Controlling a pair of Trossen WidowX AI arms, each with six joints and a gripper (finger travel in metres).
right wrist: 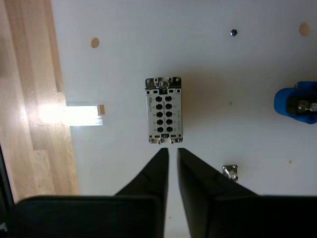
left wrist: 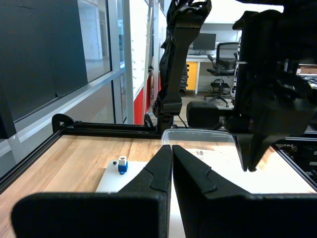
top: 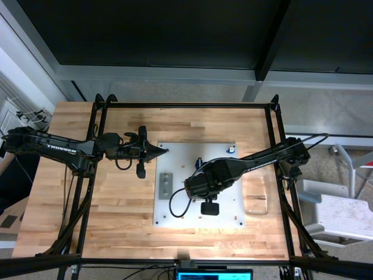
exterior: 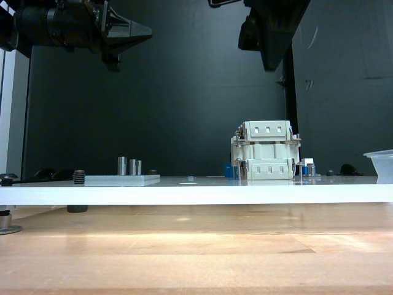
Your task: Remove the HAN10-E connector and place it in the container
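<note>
- One wooden table (top: 116, 221), ringed by a black frame (top: 186, 105) with a dark wall behind, carries the white board (top: 178, 154).
- Right gripper (right wrist: 173, 149) hangs above the board, fingers nearly together, empty.
- Left gripper (top: 165, 151) hovers over the board's left edge, fingers closed, empty.
- Clear container (top: 255, 198) lies just beside the board's right edge.
- Connector (right wrist: 163, 110) stands on the board, untouched.
</note>
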